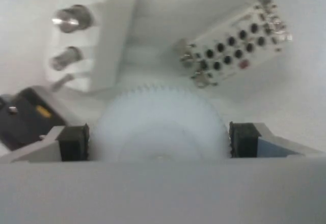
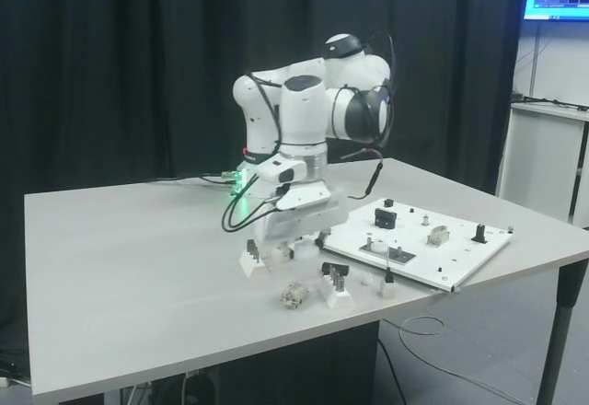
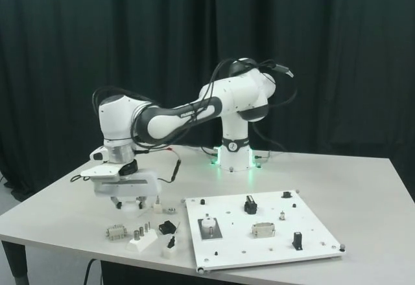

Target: Insert large gear.

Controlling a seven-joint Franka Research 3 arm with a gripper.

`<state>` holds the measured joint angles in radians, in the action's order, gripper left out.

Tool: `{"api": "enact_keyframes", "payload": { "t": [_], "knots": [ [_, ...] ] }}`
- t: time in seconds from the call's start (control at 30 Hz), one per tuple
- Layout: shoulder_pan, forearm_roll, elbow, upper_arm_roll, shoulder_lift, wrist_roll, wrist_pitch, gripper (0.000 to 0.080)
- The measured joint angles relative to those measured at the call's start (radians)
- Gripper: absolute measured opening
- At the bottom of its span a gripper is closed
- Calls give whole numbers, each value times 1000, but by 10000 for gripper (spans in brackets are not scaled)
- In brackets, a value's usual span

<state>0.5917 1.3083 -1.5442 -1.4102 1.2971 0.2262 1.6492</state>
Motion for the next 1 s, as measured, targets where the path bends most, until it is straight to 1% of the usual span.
{"api": "enact_keyframes", "payload": {
  "t": [0.17,0.37,0.67,1.0],
  "knots": [
    [33,0,0,-15,0,-37,-29,597],
    [79,0,-1,-25,0,-84,-49,597],
    [159,-2,-12,-27,0,-161,-56,597],
    [263,-7,-57,-40,0,-237,-54,597]
  ]
}}
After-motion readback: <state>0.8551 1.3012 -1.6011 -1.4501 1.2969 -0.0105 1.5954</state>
